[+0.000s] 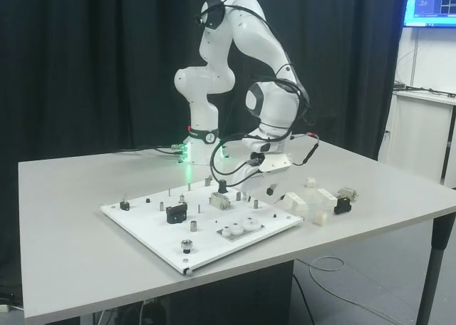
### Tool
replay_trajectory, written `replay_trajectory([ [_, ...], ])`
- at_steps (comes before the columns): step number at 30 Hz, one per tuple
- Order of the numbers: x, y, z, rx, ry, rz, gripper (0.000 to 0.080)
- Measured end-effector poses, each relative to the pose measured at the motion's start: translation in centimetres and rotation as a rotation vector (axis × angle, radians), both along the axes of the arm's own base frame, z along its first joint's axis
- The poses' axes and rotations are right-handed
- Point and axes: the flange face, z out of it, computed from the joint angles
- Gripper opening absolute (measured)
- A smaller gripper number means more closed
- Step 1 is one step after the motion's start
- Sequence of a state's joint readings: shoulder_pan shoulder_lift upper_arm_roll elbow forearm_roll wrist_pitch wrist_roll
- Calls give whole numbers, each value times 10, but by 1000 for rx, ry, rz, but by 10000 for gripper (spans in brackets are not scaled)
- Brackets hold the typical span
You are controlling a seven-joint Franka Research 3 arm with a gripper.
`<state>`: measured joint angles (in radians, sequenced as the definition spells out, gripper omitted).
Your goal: Remove round peg 3.
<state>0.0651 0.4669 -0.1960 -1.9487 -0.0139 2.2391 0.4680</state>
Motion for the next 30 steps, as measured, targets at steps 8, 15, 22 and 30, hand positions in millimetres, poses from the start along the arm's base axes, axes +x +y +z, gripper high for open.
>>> replay_trajectory([
  [8, -8, -3, -11, 14, -25, 12, 800],
  [15, -14, -5, -19, 13, -39, 17, 800],
  [22, -18, -5, -24, 10, -51, 18, 800],
  [30, -20, -6, -27, 9, -58, 19, 800],
])
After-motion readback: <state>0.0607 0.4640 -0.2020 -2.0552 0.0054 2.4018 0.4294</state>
